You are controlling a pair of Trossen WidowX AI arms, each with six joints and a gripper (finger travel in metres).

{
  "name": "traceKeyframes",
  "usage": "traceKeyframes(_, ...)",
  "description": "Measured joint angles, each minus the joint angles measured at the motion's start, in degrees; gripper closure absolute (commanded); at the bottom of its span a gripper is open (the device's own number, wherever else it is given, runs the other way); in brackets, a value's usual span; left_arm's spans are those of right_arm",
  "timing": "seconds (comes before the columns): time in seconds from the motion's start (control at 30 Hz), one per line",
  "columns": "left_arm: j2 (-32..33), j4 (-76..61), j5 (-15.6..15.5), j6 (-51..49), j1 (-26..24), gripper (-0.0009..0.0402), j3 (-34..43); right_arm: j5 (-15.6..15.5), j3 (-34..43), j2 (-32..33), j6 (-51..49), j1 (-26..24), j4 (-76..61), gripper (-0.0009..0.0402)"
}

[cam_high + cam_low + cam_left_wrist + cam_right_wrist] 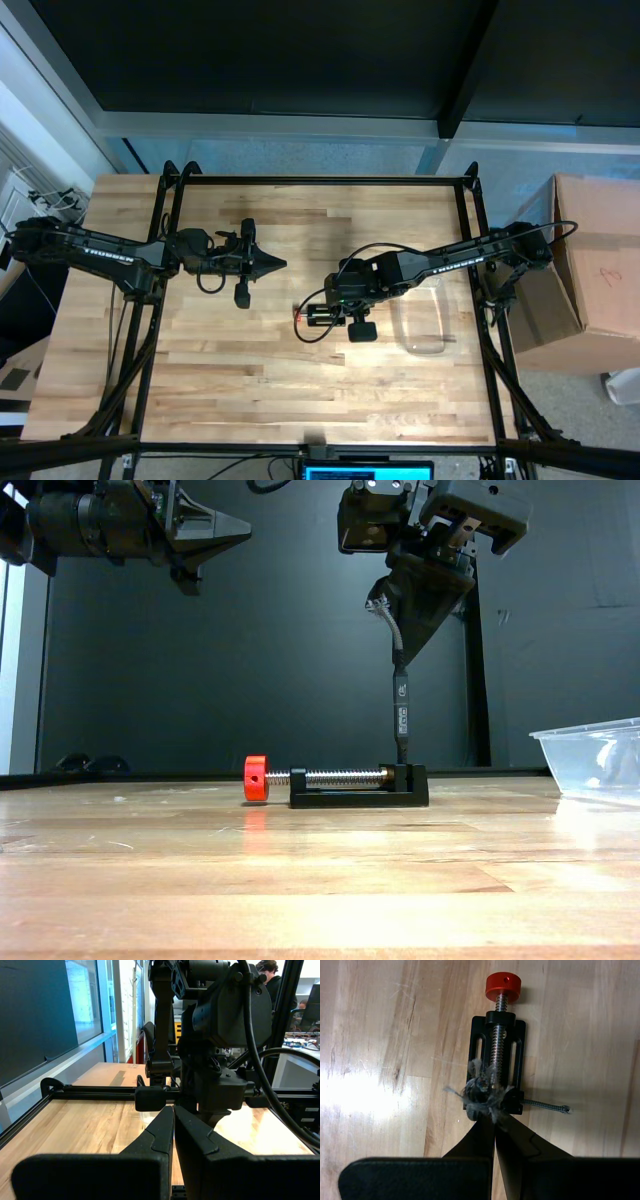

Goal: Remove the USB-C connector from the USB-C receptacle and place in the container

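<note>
The left gripper (pixel 232 525) hangs high over the left side of the table (pixel 300 880). Its two fingers are pressed together and hold nothing. It is well apart from the job.

In the middle, a black clamp (pixel 360 785) with a red knob (pixel 256 778) sits on the wood. The USB-C receptacle is at the clamp's right end, too small to make out. The USB-C connector (pixel 401 706) stands straight up from that end. I cannot tell if its tip is all the way in or part-way out.

The right gripper (pixel 404 658) points down, and its fingers are closed on the top of the USB-C connector where the cord starts.

The plug looks small, light and hard, and I think it is safe to squeeze. The cord is soft and bendy, so the hard part is the better place to hold. A straight pull up should be best, because a sideways tug could jam it or lift the clamp.

Far right is the clear container (pixel 600 765), near the clamp but not touching it.

The low view shows the plug standing tall. The right wrist view looks straight down, so the fuzzy cord end (pixel 481 1094) hides the plug, but it shows a short cord stub (pixel 547 1105) poking from the clamp's side
</note>
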Motion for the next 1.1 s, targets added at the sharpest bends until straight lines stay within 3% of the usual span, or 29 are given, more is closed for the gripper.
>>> traceKeyframes(0.7, 0.02, 0.00, 0.00, 0.00, 0.00, 0.0393, 0.00, -0.15, -5.81, 0.02, 0.92, 0.15, 4.74, 0.0392)
traceKeyframes(1.1, 0.02, 0.00, 0.00, 0.00, 0.00, 0.0393, 0.00, -0.11, -9.03, 0.02, 1.97, 0.26, 8.96, 0.0356)
